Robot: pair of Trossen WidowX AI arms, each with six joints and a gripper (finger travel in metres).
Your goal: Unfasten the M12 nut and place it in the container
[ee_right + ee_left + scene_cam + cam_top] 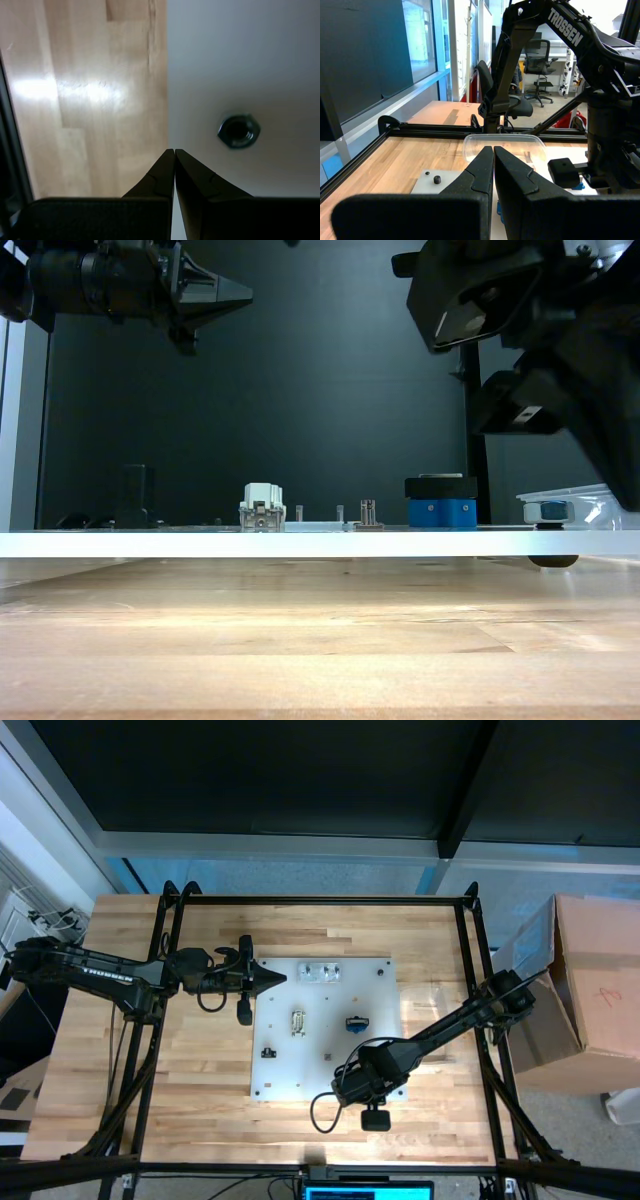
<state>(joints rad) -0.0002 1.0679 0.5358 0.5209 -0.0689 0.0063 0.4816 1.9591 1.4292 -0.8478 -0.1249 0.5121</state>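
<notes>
Light falls from overhead. My right gripper [174, 150] hangs over the board's [240, 55] near edge, its fingers meeting as a flat black silhouette. Beside it the table [65, 90] carries a white glare patch, and the board is a smooth pale grey. The nut [239, 131] just off those fingertips looks soft, slightly out of focus, with a faint shadow round it. My left gripper [493, 148], fingers closed together at the board's left edge, is dark and blurred up close. Daylight from the windows [422, 45] beyond it washes out the far room. From table height both my hands are underexposed black against a dim wall, and a pale glare band crosses the wood below them.
</notes>
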